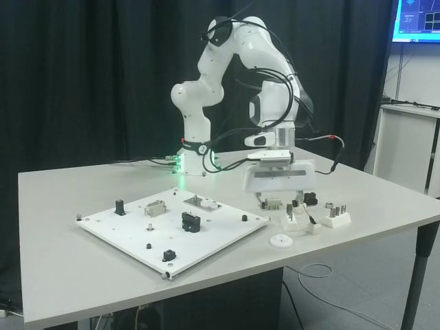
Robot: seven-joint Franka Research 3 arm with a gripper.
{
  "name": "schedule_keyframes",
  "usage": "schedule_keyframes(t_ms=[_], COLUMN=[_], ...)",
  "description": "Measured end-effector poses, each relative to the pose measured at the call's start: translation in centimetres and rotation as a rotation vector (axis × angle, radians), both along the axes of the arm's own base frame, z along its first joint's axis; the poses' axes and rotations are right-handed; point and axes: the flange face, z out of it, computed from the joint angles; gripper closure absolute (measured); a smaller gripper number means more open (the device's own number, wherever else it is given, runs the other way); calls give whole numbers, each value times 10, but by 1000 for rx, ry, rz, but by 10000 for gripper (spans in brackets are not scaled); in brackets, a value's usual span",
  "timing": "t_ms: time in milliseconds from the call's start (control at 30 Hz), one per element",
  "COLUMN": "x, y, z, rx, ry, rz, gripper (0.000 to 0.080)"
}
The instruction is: Pick large gear.
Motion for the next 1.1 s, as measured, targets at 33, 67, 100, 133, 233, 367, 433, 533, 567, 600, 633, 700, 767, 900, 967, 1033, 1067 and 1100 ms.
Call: schedule_keyframes(t_ms=[33, 67, 100, 133, 233, 367, 433, 533, 567, 600, 633, 700, 767, 900, 967, 1033, 1067, 1100], x=[1, 2, 3, 5, 8, 13, 15, 18, 19, 20, 21, 23, 25, 29, 31, 33, 34, 35], y=[1, 2, 3, 5, 7, 9, 10, 10, 10, 10, 9, 9, 8, 6, 5, 4, 3, 2], z=[-1, -3, -5, -6, -10, -15, -18, -21, -22, -23, -24, -27, -29, -33, -35, -36, -37, -38], rx=[1, 1, 2, 3, 5, 4, 1, -3, -4, -5, -5, -4, -3, 0, 3, 7, 8, 10], ry=[1, 2, 4, 5, 13, 21, 25, 34, 37, 40, 44, 53, 62, 79, 89, 98, 102, 106], rz=[-1, -2, -2, -1, 4, 14, 24, 43, 49, 54, 57, 58, 59, 64, 66, 67, 68, 70], gripper=[3, 3, 3, 3, 3, 3, 3, 3, 3, 3, 3, 3, 3, 3, 3, 3, 3, 3])
